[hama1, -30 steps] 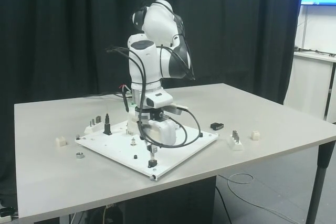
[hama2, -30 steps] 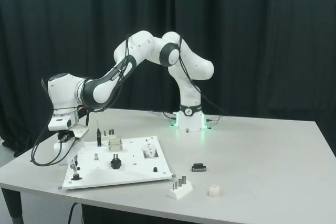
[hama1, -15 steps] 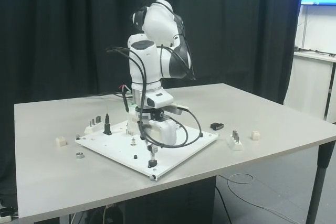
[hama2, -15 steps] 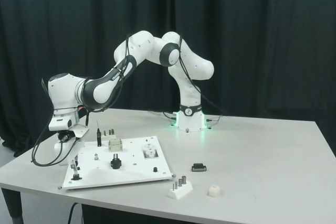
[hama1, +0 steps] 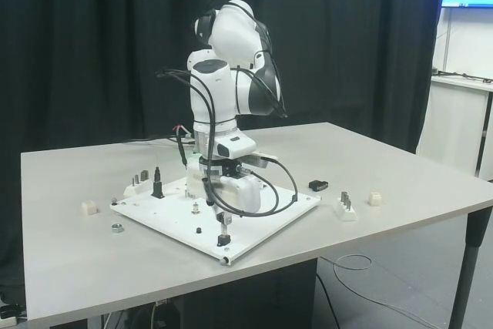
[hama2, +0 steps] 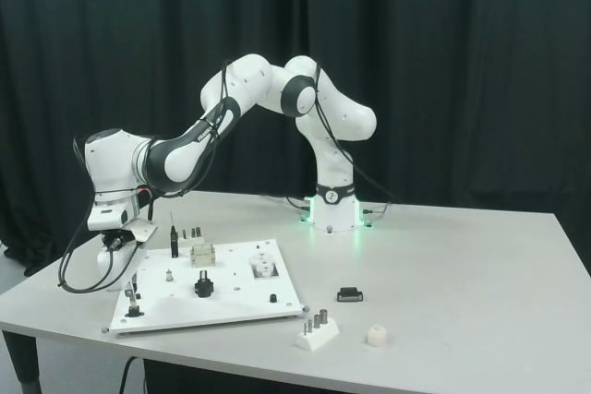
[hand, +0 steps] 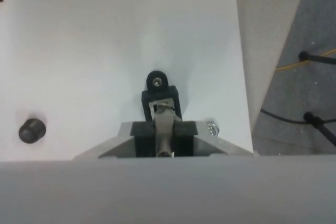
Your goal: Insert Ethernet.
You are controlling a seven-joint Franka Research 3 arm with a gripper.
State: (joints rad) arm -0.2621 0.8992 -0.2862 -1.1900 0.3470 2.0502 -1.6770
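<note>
my fingers (hand: pixel 137 136) clamp the ethernet plug (hand: pixel 163 130), upright over its black socket (hand: pixel 160 96).
the socket sits at the near corner of the white board (hama1: pixel 271 209) on the grey table (hama1: pixel 400 175).

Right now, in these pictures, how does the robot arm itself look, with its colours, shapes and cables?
The arm has rounded white shells with black bands at the joints. Its round base is bolted on the grey table and shows a green light at the foot. Black cables hang in loops by the wrist. The gripper has a white body; seen from the wrist, its fingers carry black pads.
</note>
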